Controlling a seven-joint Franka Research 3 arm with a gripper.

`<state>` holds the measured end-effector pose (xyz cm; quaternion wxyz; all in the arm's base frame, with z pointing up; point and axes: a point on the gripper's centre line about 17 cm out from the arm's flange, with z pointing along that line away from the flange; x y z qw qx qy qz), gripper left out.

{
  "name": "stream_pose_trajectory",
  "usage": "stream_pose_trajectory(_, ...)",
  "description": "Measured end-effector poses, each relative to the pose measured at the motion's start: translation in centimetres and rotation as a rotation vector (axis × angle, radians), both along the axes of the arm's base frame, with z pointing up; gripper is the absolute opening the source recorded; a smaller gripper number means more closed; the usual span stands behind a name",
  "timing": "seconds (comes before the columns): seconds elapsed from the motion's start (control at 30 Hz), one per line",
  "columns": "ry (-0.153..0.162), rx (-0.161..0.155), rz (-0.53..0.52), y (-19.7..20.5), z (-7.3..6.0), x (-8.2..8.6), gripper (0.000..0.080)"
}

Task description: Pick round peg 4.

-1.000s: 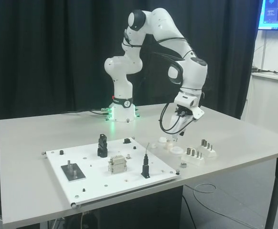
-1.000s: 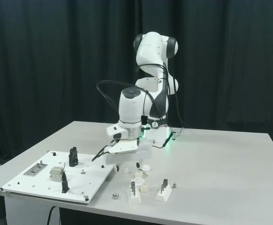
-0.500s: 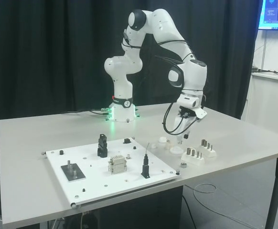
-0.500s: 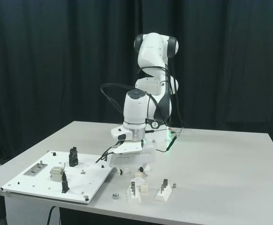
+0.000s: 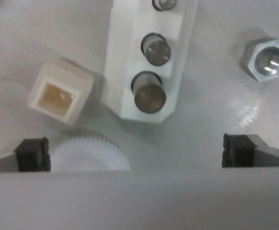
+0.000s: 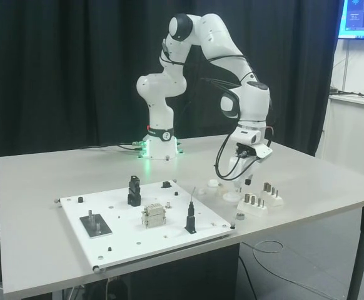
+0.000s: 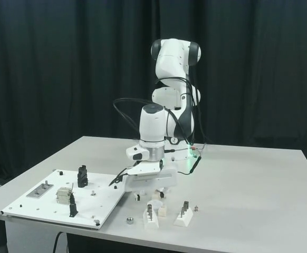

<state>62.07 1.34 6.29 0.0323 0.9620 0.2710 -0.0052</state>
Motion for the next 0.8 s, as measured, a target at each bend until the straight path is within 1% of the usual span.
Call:
stream_pose_trajectory(0.1,-0.007,0.004,-0.002,0.2,-0.4,0.2,0.0800)
stream_pose_trajectory(0.5,-0.025,0.002,0.024,0.8,-1.7,0.8,0.0800)
stream_pose_trajectory(0.8,-0.030,-0.004,0.029,0.7,-2.6,1.1,0.0800)
